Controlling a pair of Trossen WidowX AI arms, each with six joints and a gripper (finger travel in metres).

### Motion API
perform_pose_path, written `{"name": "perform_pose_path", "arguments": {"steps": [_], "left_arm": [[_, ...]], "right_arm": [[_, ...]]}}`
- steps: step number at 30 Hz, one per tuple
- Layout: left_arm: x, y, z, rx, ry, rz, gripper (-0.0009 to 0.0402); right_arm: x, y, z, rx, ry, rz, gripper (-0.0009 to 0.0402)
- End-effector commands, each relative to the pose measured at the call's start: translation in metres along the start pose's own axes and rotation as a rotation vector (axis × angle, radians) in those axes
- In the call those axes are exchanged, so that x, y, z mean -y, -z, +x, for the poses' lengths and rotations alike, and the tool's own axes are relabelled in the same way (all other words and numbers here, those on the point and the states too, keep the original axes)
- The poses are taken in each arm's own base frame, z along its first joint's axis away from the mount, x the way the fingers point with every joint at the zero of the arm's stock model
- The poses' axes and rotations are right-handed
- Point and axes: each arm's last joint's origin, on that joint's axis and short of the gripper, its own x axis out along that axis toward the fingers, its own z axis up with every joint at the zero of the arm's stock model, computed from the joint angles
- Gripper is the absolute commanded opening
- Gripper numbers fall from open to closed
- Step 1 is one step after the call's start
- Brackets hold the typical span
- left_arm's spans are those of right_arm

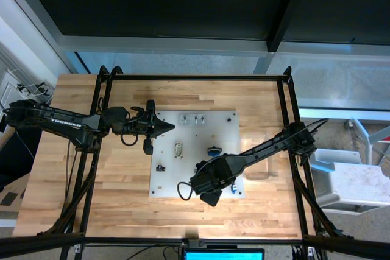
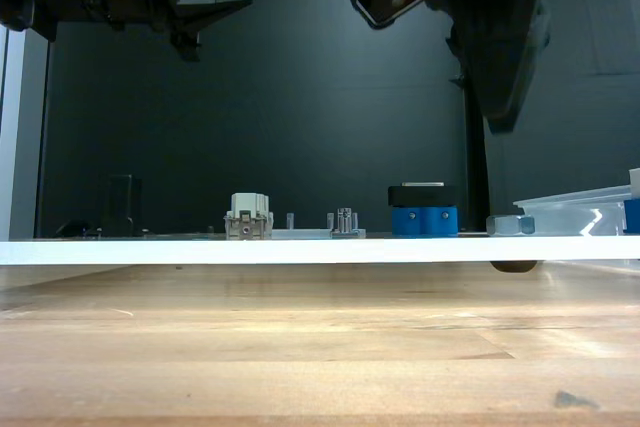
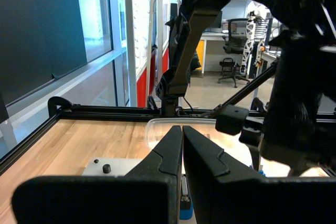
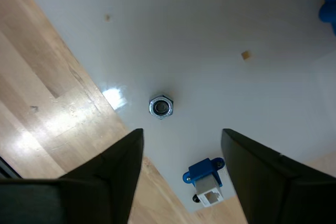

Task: Unfasten the M12 fastener and place in the container

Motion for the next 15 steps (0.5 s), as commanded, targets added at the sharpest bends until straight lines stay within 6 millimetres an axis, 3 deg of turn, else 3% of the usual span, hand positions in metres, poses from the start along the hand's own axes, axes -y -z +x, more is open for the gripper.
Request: {"name": "perform_pose_path", "arguments": {"steps": [1,15], "left_arm": [[0.0,0.0,0.0,-0.001,0.0,0.0,0.0],[0.0,0.0,0.0,-0.003,0.0,0.0,0.0]], "right_arm": [[-0.003,0.001,0.007,-0.008,0.013,0.001,0.024],[-0.011,-0.003,0.028,-0.007,0.015,0.01,0.0254]]}}
